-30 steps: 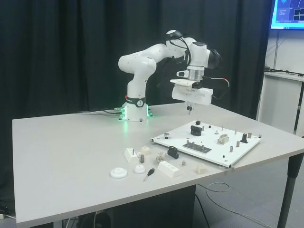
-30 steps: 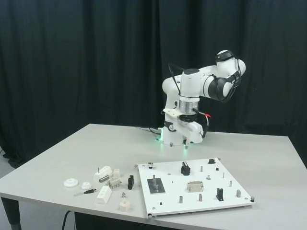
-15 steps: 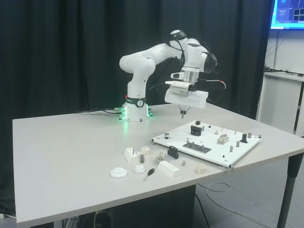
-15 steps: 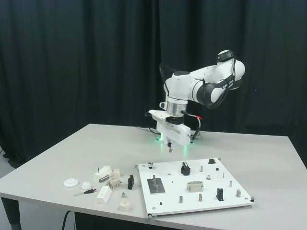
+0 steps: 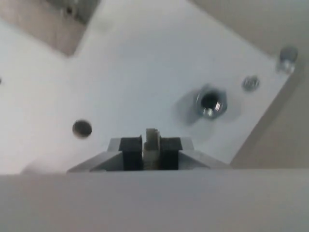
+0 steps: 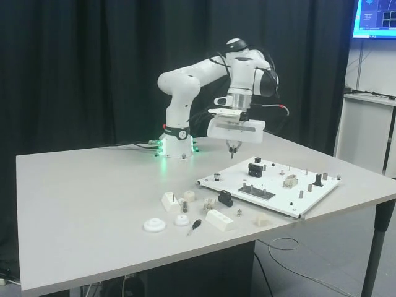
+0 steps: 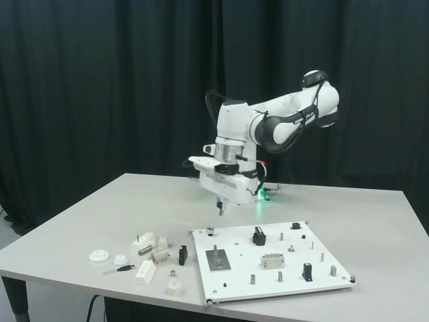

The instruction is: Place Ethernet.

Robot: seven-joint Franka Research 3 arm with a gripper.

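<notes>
My gripper [image 6: 232,150] [image 7: 220,209] hangs above the white board's [image 6: 275,187] [image 7: 238,249] corner nearest the arm's base. In the wrist view the gripper [image 5: 151,151] is shut: its two black pads [image 5: 130,149] clamp a small pale piece, the Ethernet plug [image 5: 152,137], whose tip sticks out beyond them. Below it lies bare white board [image 5: 135,72] with a metal threaded socket [image 5: 208,102] and a small dark hole [image 5: 82,128]. The plug is well above the board, touching nothing.
The board carries a grey plate [image 6: 256,192] [image 7: 216,259], black fixtures [image 6: 254,168] [image 7: 259,235] and several small pegs. Several loose white and black parts [image 6: 197,210] [image 7: 151,258] lie on the grey table beside the board. The arm's base [image 6: 175,139] glows green.
The arm has swung from over the board's far side toward the corner nearest the loose parts, and the gripper has dropped lower. Its grip has stayed shut.
</notes>
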